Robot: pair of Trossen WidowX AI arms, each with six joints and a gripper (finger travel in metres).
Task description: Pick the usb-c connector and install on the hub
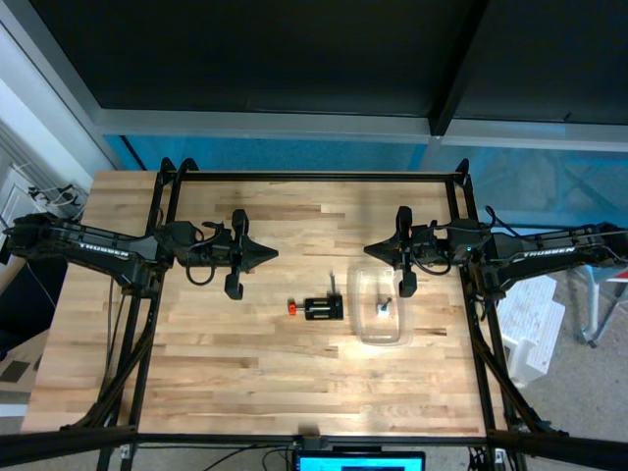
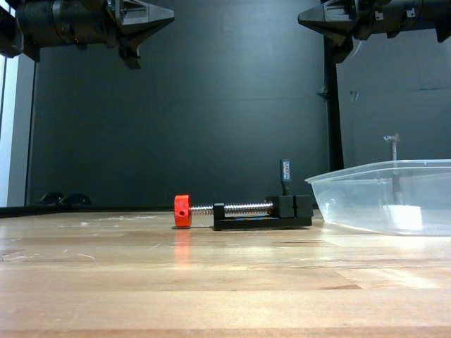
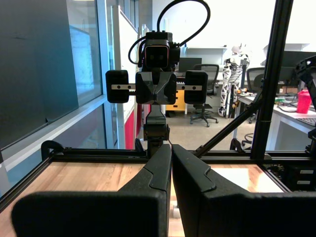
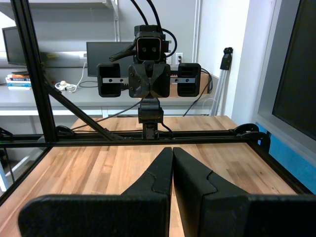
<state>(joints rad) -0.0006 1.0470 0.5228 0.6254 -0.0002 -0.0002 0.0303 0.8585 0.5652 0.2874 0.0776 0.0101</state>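
Currently nothing is grasped. The left gripper (image 1: 267,255) hangs high over the left side of the table (image 1: 196,363), fingers pressed together and empty. The right gripper (image 1: 371,253) is likewise high on the right, fingers together and empty, just past the far edge of the tray (image 1: 365,332). The two tips face each other, well apart.

The hub (image 1: 322,308) lies on the table near centre, nearer than both grippers. Its orange tip (image 1: 292,307) points left and a dark pin (image 2: 285,174) stands up at its right end.

The tray sits just right of the hub. It holds one small item, judged to be the connector (image 1: 385,307): a pale base with a thin metal stem standing upright. Nothing else shows inside.

Risks:
- Descending with fingers together would knock the connector over.
- The tray walls crowd the pick, so a finger catching the rim could drag the light tray into the hub.
- A small part may twist in the grip and then miss the hub.
- The hub looks unfixed, so a push could slide it.
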